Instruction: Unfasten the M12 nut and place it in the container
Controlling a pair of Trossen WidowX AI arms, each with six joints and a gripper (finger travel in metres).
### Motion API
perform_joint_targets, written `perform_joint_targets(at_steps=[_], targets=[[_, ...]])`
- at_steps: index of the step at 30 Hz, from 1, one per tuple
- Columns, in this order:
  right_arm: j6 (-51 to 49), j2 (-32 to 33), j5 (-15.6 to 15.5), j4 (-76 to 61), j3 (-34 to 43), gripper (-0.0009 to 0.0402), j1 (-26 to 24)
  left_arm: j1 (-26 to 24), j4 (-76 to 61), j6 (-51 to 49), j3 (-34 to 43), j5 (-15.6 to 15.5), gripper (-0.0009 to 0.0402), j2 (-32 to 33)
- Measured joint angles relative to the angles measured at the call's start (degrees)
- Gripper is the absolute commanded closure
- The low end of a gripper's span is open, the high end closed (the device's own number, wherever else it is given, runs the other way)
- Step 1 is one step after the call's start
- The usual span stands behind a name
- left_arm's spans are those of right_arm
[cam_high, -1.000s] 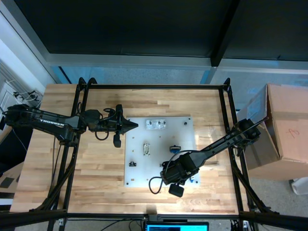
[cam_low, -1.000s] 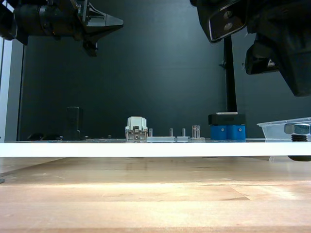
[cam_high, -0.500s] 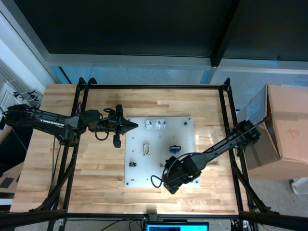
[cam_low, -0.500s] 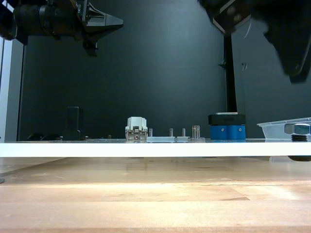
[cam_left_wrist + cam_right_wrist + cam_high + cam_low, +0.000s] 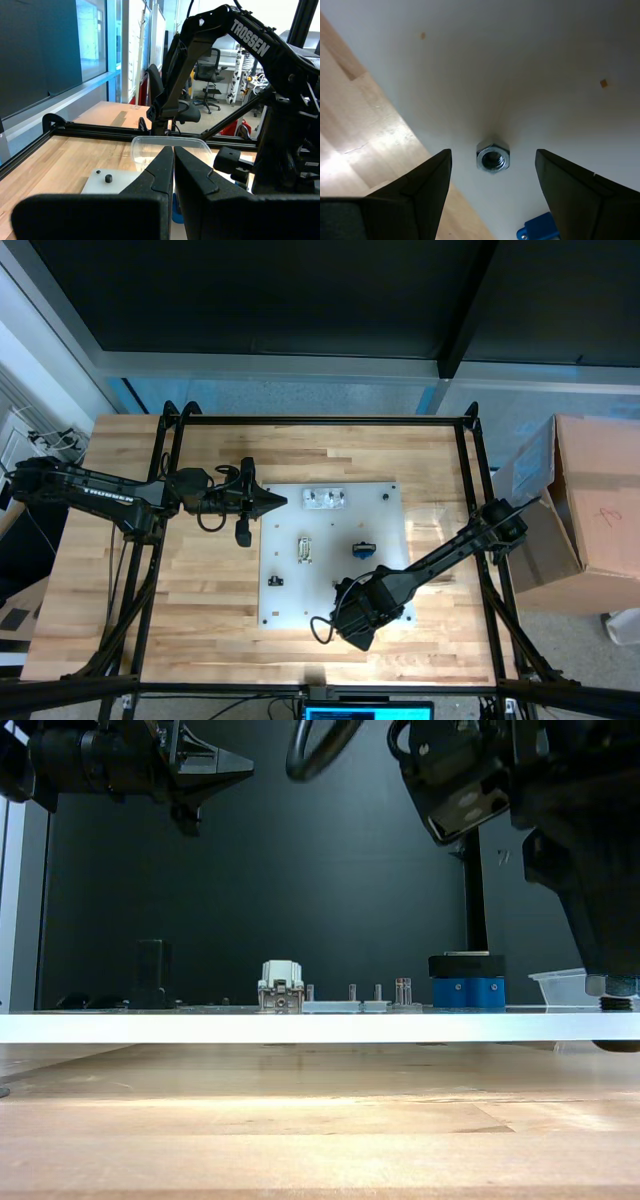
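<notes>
Hovering right gripper (image 5: 492, 150) gapes empty over M12 nut (image 5: 493, 158) on its stud (image 5: 618, 1004).
Left gripper (image 5: 280, 501) pinched closed, empty, above board's (image 5: 290, 610) far-left edge.

You see the left gripper (image 5: 272, 501) at the flat white board's (image 5: 288, 606) far-left edge and the right gripper (image 5: 360, 618) over its near-right edge.

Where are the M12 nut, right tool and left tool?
M12 nut (image 5: 493, 158): right wrist view, top face; on its stud (image 5: 618, 1004).
right tool (image 5: 492, 149): right wrist view, midway between open fingertips, over the nut.
left tool (image 5: 173, 150): left wrist view, where shut fingertips meet; high above board's (image 5: 290, 605) far left.
</notes>
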Motion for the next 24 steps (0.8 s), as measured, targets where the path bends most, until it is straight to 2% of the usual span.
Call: perform_joint_targets(at_steps=[12, 20, 24], targets=[[-6.1, 0.1, 0.2, 1.2, -0.9, 0.0322, -0.1, 0.0, 0.0, 0.0, 0.0, 0.0, 0.0393, 0.0], [-10.9, 0.1, 0.6, 1.2, -1.0, 0.0372, -0.3, 0.0, 0.0, 0.0, 0.0, 0.0, 0.0393, 0.0], [-20.0, 0.0, 0.5, 1.2, -1.1, 0.0389, -0.4, 0.0, 0.0, 0.0, 0.0, 0.0, 0.0393, 0.0]])
